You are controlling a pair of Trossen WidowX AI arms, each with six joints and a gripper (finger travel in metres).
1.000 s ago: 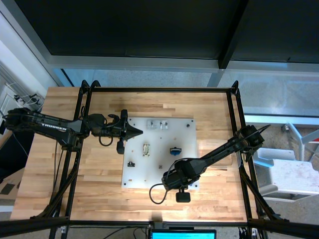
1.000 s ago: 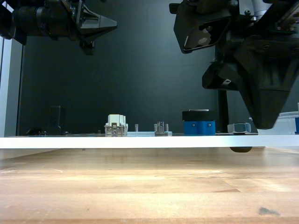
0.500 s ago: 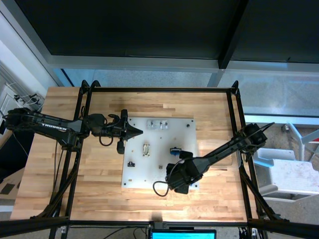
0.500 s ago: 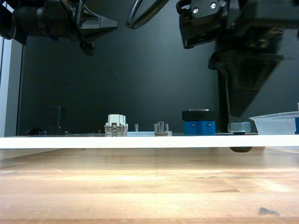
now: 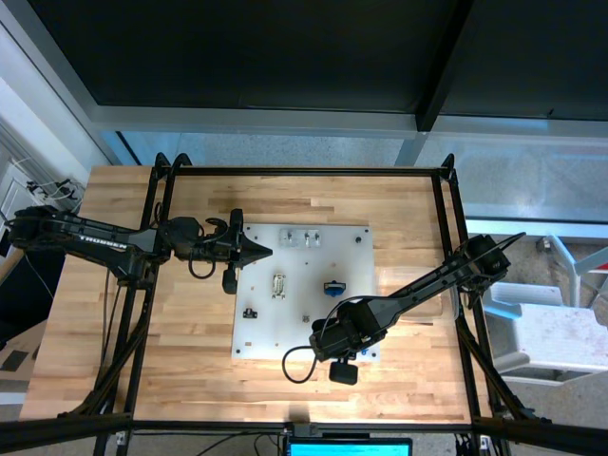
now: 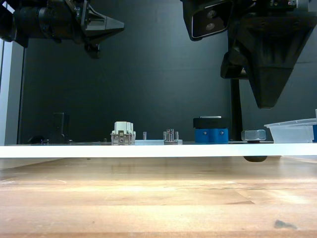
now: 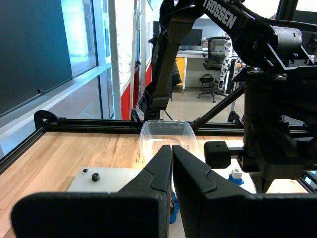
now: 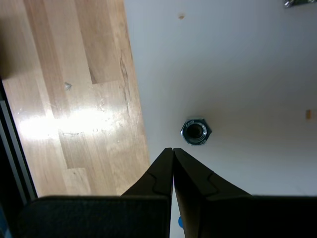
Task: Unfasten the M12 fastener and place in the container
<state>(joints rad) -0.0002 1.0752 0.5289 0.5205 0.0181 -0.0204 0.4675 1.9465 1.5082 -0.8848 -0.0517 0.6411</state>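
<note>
Steel nut (image 6: 253,135): small, hard, light, likely slick; sits on stud (image 8: 196,131) on board (image 8: 237,59), outside tray (image 6: 292,130). Grip opposite flats; right gripper (image 8: 173,148) closed empty, hovering above; left gripper (image 7: 172,147) closed, parked far-left.

Wooden table (image 5: 190,313), butcher-block planks, black metal frame (image 5: 304,172) round its edges. Dark panel (image 5: 266,57) above the far side, pale floor (image 5: 532,190) beyond the frame. Lit screen (image 5: 350,446) at the table's near edge. Low view: black backdrop (image 6: 158,74). Left wrist view: tall windows (image 7: 79,44) with daylight, red panels (image 7: 132,99) below them, office chair (image 7: 215,49) and monitor (image 7: 194,37) farther back. Bright glare patch (image 8: 74,121) on the wood.
</note>
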